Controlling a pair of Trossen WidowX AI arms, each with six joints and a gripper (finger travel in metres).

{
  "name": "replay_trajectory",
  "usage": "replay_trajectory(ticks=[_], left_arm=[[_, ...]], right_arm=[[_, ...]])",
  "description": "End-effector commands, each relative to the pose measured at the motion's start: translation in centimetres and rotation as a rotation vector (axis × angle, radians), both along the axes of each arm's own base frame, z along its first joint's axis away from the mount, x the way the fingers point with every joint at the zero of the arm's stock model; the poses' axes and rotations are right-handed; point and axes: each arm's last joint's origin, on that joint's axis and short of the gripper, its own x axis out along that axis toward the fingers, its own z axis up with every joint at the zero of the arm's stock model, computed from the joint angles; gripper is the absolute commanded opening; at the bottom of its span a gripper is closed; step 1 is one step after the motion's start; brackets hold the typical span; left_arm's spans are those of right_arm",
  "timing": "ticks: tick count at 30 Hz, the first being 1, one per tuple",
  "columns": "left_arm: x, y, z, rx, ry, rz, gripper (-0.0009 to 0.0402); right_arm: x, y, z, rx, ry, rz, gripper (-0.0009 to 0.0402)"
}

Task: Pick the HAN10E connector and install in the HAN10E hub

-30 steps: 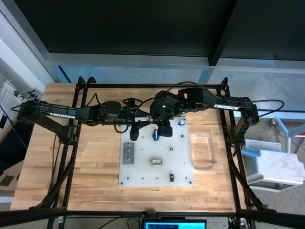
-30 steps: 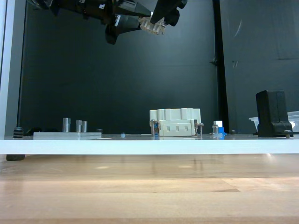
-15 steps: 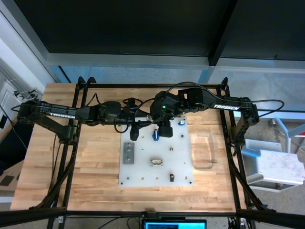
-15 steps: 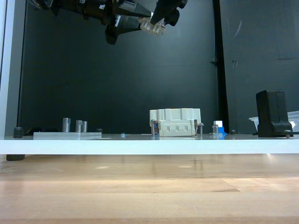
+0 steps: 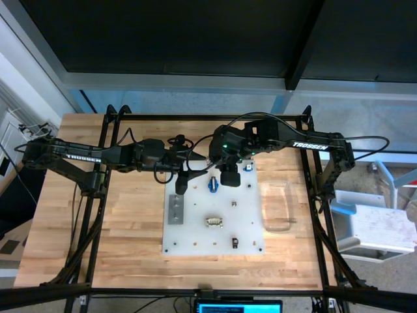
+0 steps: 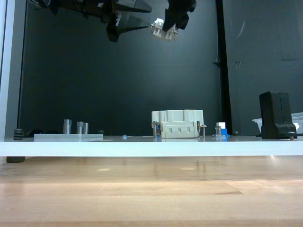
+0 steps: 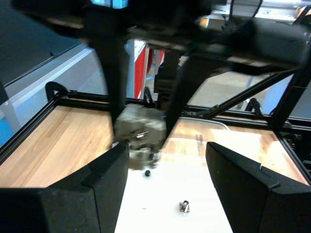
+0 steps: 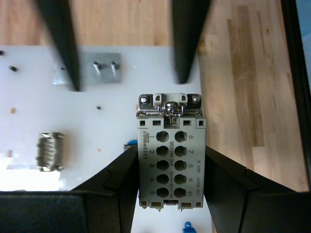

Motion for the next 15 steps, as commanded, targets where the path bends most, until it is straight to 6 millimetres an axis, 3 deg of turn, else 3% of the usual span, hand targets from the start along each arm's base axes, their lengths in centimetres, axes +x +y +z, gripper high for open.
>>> replay_trajectory(ticks=[1, 9, 15], left_arm=[[-0.3, 0.1, -0.1, 0.009, 0.014, 0.003, 0.0232], [-1.7, 0.1, -0.3, 0.019, 0.022, 0.008, 0.0234], [-3.5, 0.2, 0.4, 0.028, 0.06, 0.017, 0.023]], right_arm=[[-0.4, 0.1, 0.5, 0.014, -0.016, -0.009, 0.0059], [-1.2, 1.2, 1.1, 0.047, -0.024, -0.029, 0.0059], [-1.2, 3.2, 1.1, 0.073, -0.024, -0.008, 0.0068]])
